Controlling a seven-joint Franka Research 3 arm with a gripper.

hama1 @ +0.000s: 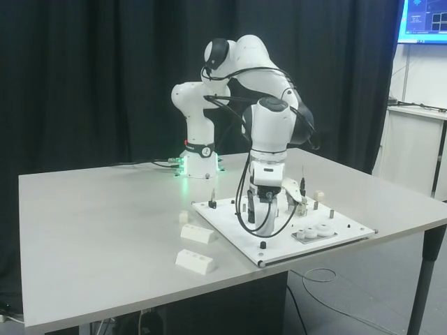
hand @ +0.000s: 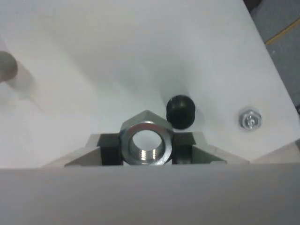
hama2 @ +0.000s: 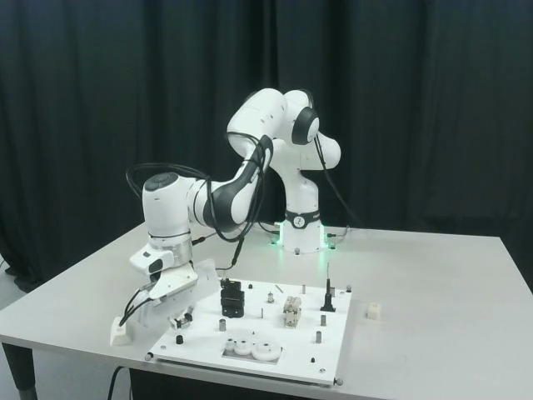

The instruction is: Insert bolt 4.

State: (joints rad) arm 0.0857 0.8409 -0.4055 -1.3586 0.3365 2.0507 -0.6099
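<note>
Fingers (hand: 108, 152) of the hand (hand: 146, 149) were clamped on a hex nut (hand: 145, 143), threaded bore facing the wrist camera. That was the odd bit: the task says bolt 4, but what sat between the pads looked like a nut, and I couldn't pick out which of the parts on the board was bolt 4. Just past the nut was a black knob (hand: 180, 111) standing on the white board (hand: 93, 70), near the hand but not touching it. Further along sat a small fastened nut (hand: 250, 119), and a grey post (hand: 8, 65) off at the other edge.

My take on doing this step well: the grip looked centred, so the thing to watch was keeping the bore square to the board and lowering slowly, giving that knob a bit of room.

From the room views the hand (hama1: 265, 213) was low over the board (hama1: 230, 241), which lay near the table (hama1: 91, 216) edge.
</note>
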